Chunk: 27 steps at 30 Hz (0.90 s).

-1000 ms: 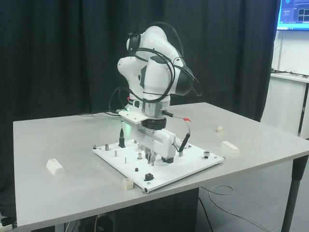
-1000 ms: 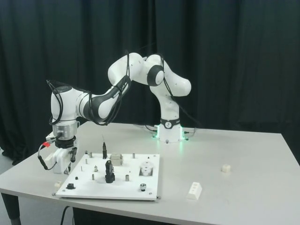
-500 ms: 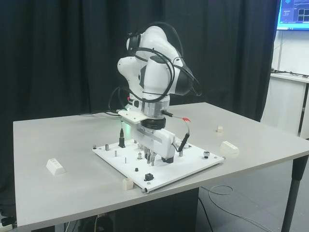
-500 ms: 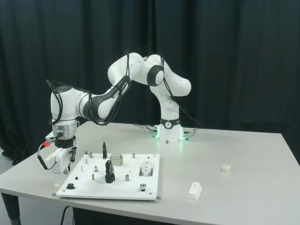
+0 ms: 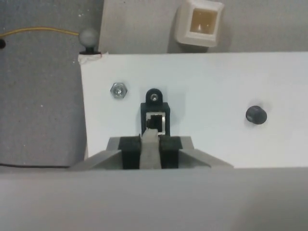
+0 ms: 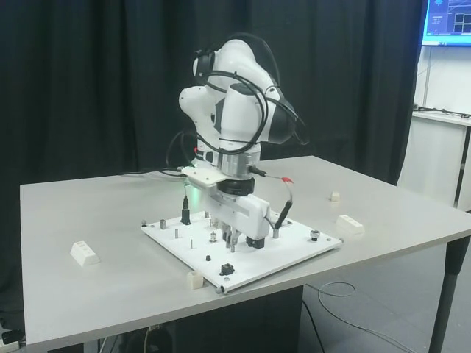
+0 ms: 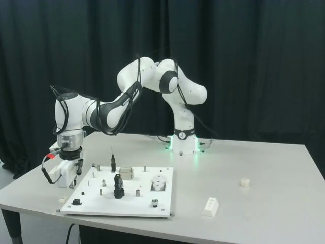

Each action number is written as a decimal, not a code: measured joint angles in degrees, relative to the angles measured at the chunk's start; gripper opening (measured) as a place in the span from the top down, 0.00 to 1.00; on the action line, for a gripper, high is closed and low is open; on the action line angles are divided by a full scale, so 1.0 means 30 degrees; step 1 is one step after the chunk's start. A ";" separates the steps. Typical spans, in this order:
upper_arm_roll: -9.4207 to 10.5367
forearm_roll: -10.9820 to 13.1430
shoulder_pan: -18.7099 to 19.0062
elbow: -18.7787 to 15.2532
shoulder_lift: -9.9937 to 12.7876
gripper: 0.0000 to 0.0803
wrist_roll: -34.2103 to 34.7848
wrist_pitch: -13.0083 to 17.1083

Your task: Place Ethernet.

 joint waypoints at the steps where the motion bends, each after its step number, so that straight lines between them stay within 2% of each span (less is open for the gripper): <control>1: 0.0002 0.0032 0.0041 0.0030 -0.0006 0.90 -0.0012 -0.0047; 12: 0.0008 0.1082 0.1165 0.0789 -0.0156 0.90 0.0125 -0.1622; 18: 0.0008 0.1368 0.2156 0.1225 -0.0312 0.90 0.1043 -0.2803; 27: 0.0009 0.1645 0.4016 0.1301 -0.0824 0.90 0.2873 -0.4632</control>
